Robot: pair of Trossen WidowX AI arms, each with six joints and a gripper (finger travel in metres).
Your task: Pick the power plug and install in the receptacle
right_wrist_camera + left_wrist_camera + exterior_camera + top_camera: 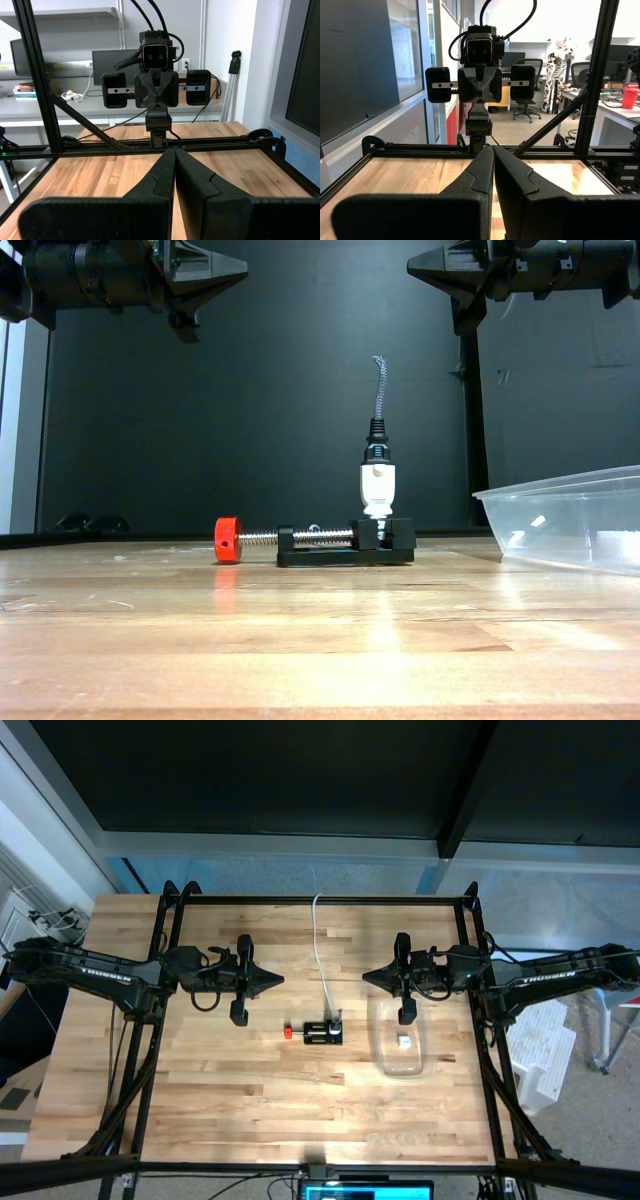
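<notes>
Receptacle (322, 1033) sits on counter (230, 1100) at mid-board, between 2 arms, near clear plastic tray (386, 1060), on its left. Clamp base long axis runs left-right; orange-red knob (288, 1032) points toward left arm. White socket body (377, 485) stands upright; white cord (321, 950) leaves its top, runs to far edge.

Left pincer (272, 980): fingers pressed together, raised above counter, tip aimed right. Right pincer (372, 978): fingers pressed together, level with left, tip aimed left. Small white cube (403, 1041) lies inside tray.

Low view: left gripper (238, 268) and right gripper (414, 262) overhead, arms cut by top edge. tray (560, 520) cut at right; white bit (404, 1041) inside unidentifiable.
</notes>
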